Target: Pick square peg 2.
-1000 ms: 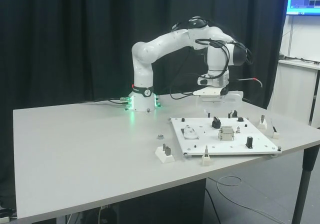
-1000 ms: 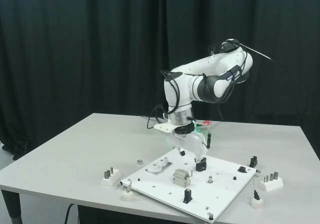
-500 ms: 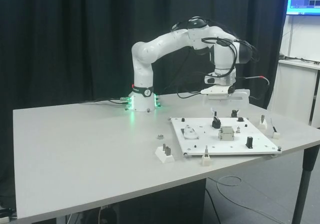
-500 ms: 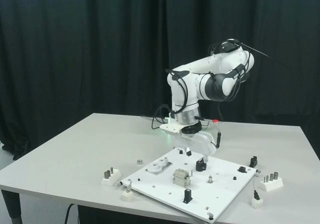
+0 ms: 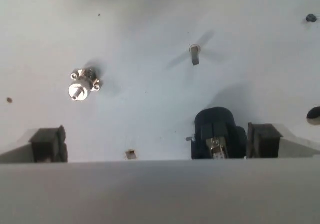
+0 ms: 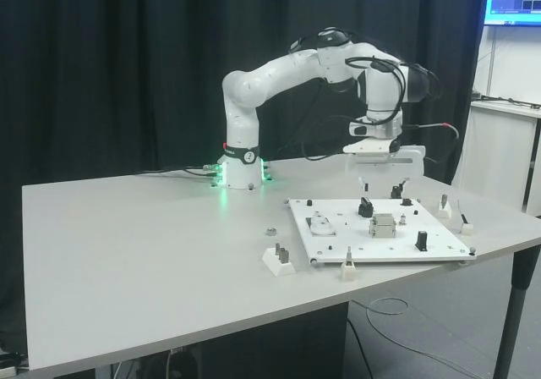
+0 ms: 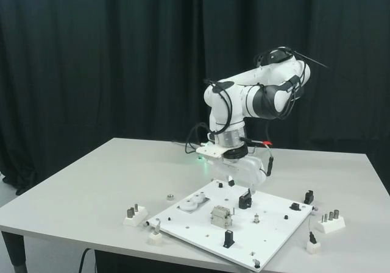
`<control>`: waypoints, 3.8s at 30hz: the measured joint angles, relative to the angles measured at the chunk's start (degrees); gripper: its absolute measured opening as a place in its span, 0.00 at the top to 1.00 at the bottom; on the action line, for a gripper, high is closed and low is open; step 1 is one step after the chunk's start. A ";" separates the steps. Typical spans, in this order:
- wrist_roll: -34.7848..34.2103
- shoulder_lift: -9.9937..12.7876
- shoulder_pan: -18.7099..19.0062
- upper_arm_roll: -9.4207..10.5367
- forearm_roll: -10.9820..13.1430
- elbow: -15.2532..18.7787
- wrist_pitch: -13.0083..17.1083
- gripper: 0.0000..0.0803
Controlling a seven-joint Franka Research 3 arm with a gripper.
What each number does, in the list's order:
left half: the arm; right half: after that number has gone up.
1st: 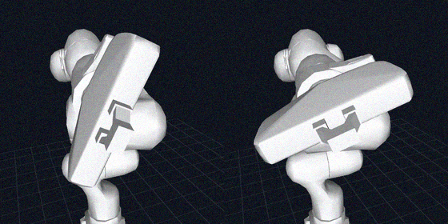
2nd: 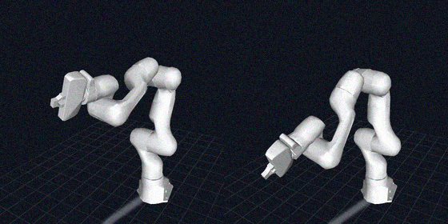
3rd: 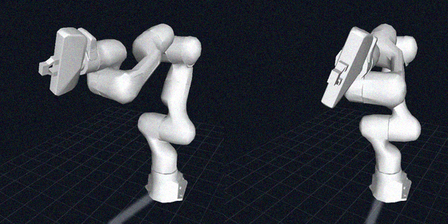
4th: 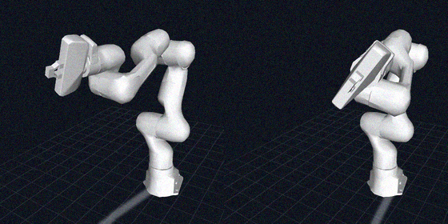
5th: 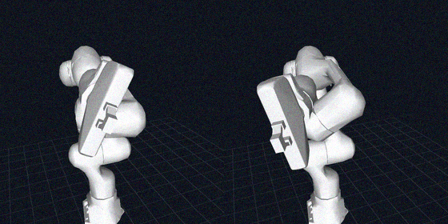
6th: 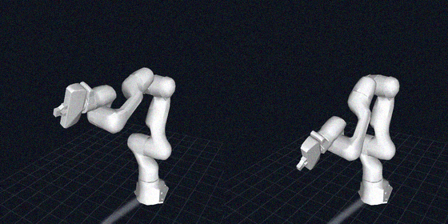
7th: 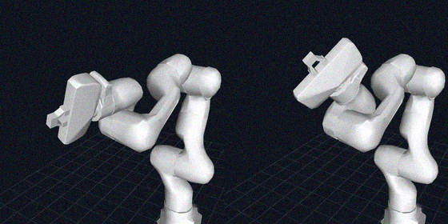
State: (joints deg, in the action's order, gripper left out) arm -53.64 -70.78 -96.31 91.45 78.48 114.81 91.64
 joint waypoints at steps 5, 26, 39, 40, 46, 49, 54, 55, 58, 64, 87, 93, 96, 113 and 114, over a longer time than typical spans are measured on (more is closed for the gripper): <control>0.01 0.01 0.50 -0.66 -0.39 0.00 -0.32 0.00; 1.87 -0.01 2.47 -1.75 -0.50 0.59 0.75 0.00; 7.51 -0.24 2.93 0.43 -2.45 0.64 6.36 0.00; 7.77 -0.24 2.93 0.60 -2.77 0.64 7.03 0.00; 8.45 -0.27 2.72 1.14 -5.22 0.92 10.47 0.00; 10.13 -0.28 2.36 1.19 -6.20 1.33 11.97 0.00; 13.27 -0.28 1.30 1.09 -6.55 2.41 14.24 0.00; 13.91 -0.27 0.97 1.03 -6.55 2.60 14.75 0.00; 16.06 -0.27 -0.03 0.67 -6.55 3.09 15.92 0.00; 19.91 -0.23 -2.32 -0.61 -6.54 3.63 16.95 0.00; 38.76 0.02 -7.16 -2.16 -6.48 4.91 16.73 0.00; 43.54 0.02 -7.98 -2.48 -6.48 5.47 16.22 0.00; 45.19 0.02 -8.62 -2.55 -6.48 5.59 15.81 0.00; 56.43 0.00 -14.60 -2.67 -6.39 6.10 14.60 0.00; 57.00 0.00 -15.05 -2.67 -6.34 6.09 14.46 0.00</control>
State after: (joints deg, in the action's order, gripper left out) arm 3.36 -70.79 -111.37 88.77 72.14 120.90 106.10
